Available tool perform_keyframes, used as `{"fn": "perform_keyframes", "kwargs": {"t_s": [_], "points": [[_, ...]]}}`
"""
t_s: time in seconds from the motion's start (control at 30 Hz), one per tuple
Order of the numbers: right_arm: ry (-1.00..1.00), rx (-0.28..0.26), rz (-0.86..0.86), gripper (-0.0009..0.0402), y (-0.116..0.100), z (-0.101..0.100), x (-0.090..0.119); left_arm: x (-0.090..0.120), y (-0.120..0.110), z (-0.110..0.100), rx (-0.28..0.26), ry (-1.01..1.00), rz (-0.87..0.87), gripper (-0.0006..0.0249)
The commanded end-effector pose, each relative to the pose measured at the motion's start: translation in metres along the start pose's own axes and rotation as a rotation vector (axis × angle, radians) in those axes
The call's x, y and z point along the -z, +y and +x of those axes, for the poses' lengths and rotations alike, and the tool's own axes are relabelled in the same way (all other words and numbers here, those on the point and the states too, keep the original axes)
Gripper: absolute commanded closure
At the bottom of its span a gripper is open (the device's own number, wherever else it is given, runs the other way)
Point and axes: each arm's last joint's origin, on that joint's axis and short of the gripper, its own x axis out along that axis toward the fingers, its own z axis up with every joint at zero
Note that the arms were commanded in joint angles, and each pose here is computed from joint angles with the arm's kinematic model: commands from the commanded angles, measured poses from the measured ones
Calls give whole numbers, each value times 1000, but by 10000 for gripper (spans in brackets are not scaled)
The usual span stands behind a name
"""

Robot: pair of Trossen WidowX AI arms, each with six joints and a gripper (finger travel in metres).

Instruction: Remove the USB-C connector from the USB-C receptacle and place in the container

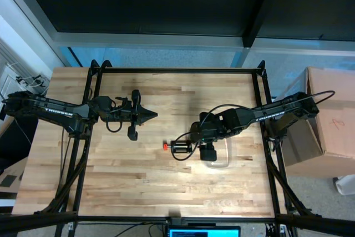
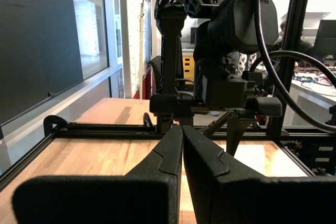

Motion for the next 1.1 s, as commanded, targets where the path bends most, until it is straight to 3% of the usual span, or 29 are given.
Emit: {"fn": "perform_keyframes", "kwargs": {"t_s": [0.03, 0.53, 1.1], "points": [[5, 2, 1, 150, 1, 6, -2, 0, 0, 0, 0, 0, 0, 243], [21, 4, 6, 150, 5, 26, -6, 0, 0, 0, 0, -1, 0, 243], [34, 1, 36, 150, 11, 31, -5, 0, 0, 0, 0, 0, 0, 243]]}}
